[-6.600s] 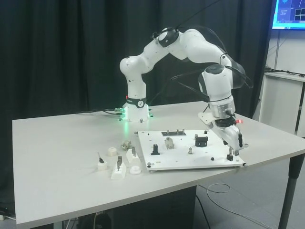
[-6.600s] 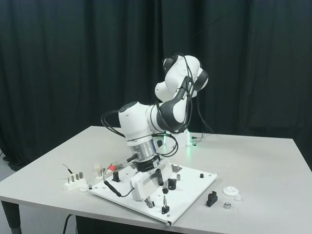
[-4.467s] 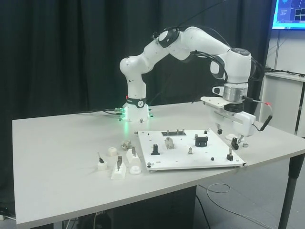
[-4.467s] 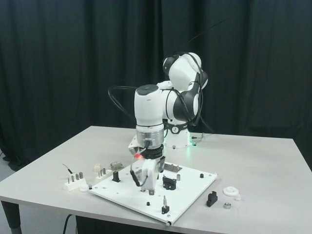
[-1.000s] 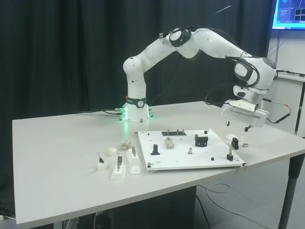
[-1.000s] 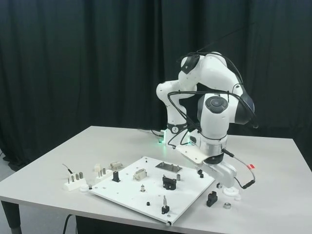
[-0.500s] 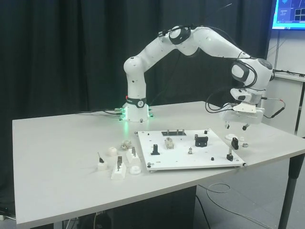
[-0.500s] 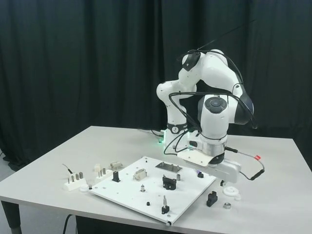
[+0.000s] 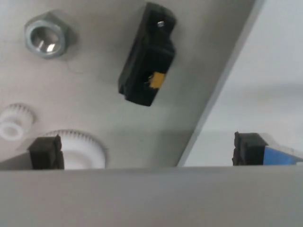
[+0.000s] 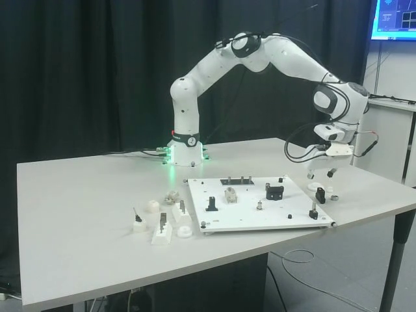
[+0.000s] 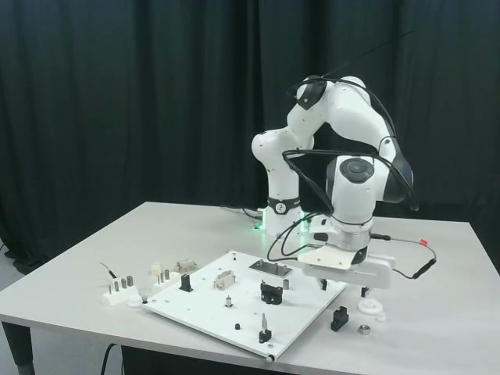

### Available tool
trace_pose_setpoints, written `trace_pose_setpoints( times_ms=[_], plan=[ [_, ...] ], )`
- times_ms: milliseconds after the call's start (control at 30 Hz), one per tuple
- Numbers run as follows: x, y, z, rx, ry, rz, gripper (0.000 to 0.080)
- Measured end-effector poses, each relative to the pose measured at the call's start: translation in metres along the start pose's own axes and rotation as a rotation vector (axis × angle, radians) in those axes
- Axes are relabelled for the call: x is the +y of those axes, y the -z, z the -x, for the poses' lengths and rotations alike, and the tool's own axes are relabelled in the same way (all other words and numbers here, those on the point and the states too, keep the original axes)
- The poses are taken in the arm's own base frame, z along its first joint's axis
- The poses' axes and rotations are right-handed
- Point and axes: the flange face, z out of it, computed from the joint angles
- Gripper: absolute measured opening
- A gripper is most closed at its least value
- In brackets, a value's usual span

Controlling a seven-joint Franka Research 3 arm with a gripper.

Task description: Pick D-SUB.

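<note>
Evidently the tool [image 9: 147, 151], fingers spread wide and empty, hovers above the black D-SUB [image 9: 147, 56], which lies on the desk [image 11: 437, 328] beside the white plate [image 11: 305, 316], its long axis crossing the fingers' line.

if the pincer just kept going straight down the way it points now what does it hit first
Probably the grey table beside the black connector block. The pincer straddles the white board's edge, with one fingertip over the large white gear. Depth is unclear.
</note>
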Motion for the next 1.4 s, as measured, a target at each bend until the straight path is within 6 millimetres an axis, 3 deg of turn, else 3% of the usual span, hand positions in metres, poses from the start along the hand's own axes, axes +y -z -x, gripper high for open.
trace_pose_setpoints(
  times_ms=[400, 733, 1033, 1400],
  plan=[
    [-0.002, -0.01, 0.014, 0.079, 0.003, -0.03, 0.08],
    [0.007, -0.007, -0.015, 0.123, -0.132, -0.09, 0.08],
    [0.017, -0.012, -0.043, 0.019, -0.23, -0.169, 0.08],
    [0.02, -0.023, -0.056, -0.076, -0.22, -0.217, 0.08]
  ],
)
